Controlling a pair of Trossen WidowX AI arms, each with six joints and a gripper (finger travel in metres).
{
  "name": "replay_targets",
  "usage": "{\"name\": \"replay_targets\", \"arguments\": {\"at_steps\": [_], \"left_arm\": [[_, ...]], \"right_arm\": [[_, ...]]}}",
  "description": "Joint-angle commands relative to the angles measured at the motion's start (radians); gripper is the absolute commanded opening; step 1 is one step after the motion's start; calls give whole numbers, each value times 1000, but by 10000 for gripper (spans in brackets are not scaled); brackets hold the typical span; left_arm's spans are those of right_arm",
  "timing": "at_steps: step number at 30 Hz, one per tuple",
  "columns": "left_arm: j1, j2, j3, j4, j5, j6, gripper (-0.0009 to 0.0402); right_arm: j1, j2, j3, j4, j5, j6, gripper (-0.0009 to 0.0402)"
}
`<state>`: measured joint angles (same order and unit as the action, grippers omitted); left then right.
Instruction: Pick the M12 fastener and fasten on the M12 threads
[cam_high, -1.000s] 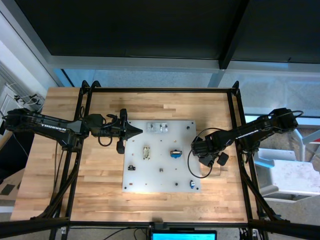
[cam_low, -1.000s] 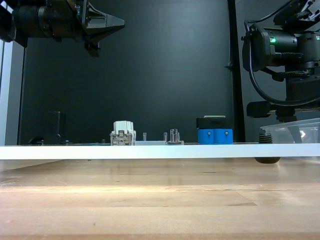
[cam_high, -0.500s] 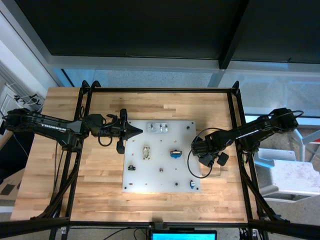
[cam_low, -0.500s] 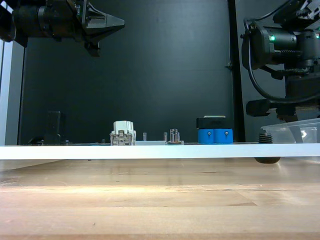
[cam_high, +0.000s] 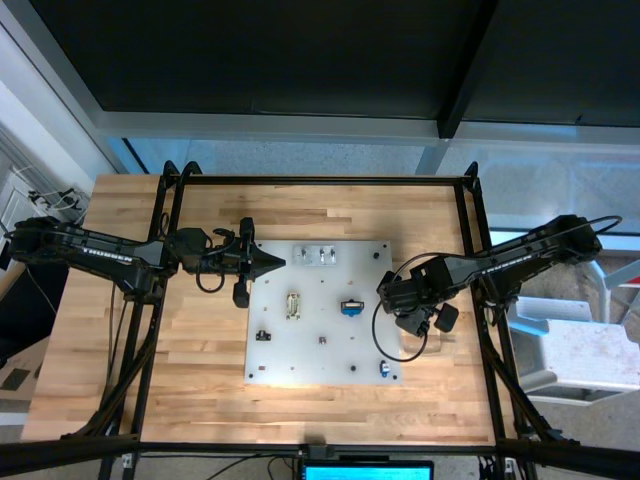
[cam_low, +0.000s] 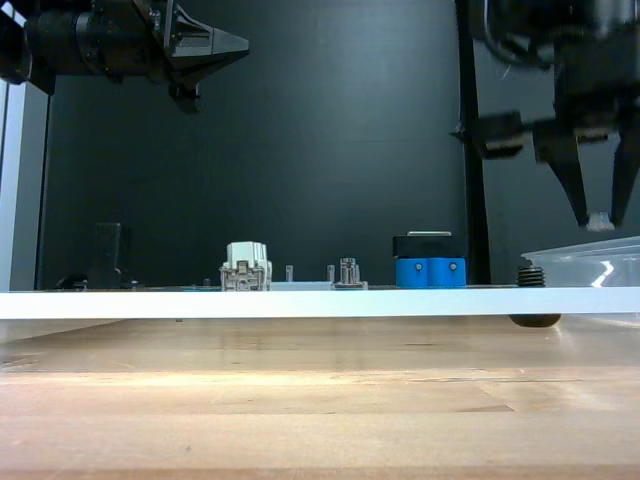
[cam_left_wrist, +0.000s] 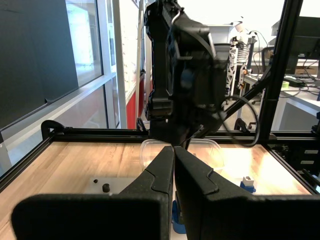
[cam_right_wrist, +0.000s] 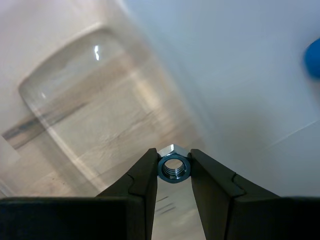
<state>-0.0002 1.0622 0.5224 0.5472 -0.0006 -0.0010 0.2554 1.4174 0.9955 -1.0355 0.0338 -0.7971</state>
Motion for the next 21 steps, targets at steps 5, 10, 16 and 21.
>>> {"name": "replay_targets", "arguments": {"at_steps": [5, 10, 16, 21], "left_arm": [[0, 0, 0, 0, 0, 0, 0], [0, 0, 0, 0, 0, 0, 0], [0, 0, 0, 0, 0, 0, 0], [0, 0, 0, 0, 0, 0, 0]], "right_arm": [[56, 81, 138, -70, 2, -104, 14], [91, 185, 253, -91, 2, -110, 14], [134, 315, 410, -155, 2, -114, 14], [163, 418, 530, -181, 0, -129, 14]]}}
